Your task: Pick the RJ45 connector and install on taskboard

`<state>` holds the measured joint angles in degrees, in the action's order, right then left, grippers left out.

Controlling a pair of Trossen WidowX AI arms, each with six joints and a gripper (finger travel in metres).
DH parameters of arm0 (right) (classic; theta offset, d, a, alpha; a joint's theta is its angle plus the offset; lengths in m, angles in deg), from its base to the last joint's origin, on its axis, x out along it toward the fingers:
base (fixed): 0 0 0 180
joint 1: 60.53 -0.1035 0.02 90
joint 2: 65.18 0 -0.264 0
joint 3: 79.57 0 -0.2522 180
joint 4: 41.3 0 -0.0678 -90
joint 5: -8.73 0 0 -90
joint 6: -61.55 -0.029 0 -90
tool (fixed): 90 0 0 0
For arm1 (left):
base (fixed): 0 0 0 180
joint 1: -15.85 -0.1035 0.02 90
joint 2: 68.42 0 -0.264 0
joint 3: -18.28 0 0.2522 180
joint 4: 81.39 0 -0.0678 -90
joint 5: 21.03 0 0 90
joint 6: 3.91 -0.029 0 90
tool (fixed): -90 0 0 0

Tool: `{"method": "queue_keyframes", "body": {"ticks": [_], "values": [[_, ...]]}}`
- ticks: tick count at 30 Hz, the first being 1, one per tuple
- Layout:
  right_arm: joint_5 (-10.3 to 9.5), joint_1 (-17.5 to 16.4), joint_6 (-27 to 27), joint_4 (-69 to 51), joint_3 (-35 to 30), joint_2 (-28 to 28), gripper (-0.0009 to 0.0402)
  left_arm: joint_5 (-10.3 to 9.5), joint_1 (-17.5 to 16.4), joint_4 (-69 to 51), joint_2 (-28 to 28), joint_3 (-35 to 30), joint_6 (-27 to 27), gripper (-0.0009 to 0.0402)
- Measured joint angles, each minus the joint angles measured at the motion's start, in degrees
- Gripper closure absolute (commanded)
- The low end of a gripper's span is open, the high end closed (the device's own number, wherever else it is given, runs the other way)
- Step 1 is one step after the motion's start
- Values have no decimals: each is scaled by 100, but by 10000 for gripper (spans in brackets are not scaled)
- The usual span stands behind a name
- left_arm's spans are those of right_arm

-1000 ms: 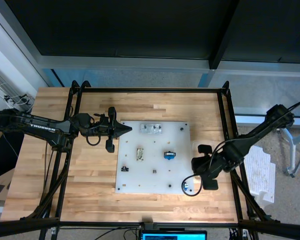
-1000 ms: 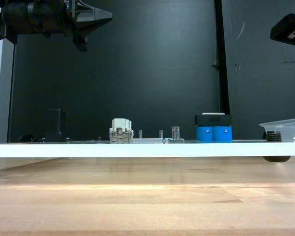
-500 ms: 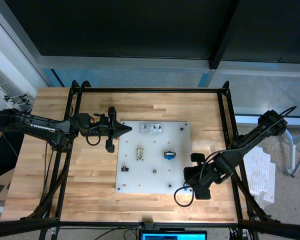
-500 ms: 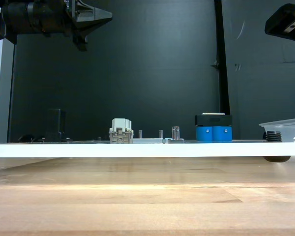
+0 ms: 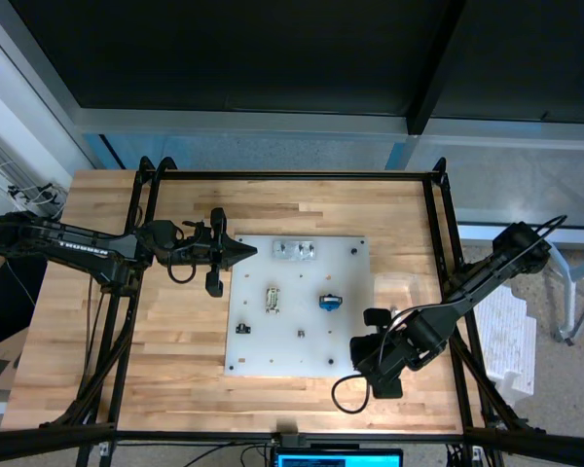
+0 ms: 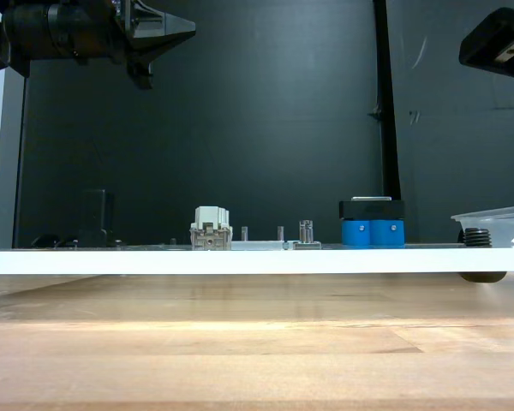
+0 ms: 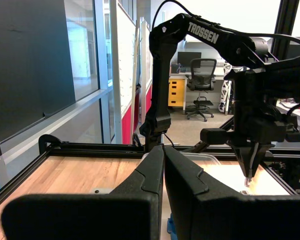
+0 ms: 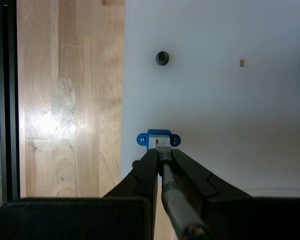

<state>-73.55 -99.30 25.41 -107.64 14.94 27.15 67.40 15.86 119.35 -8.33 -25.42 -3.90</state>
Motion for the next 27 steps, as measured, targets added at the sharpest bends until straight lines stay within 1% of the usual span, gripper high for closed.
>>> {"method": "queue_keyframes", "body": {"ticks": [10, 27], "values": [[4, -90, -103, 68, 52, 107, 393, 2, 0, 0, 0, 0, 0, 393], [42, -125, -39, 166, 188, 114, 393, 0, 0, 0, 0, -2, 0, 393]]}}
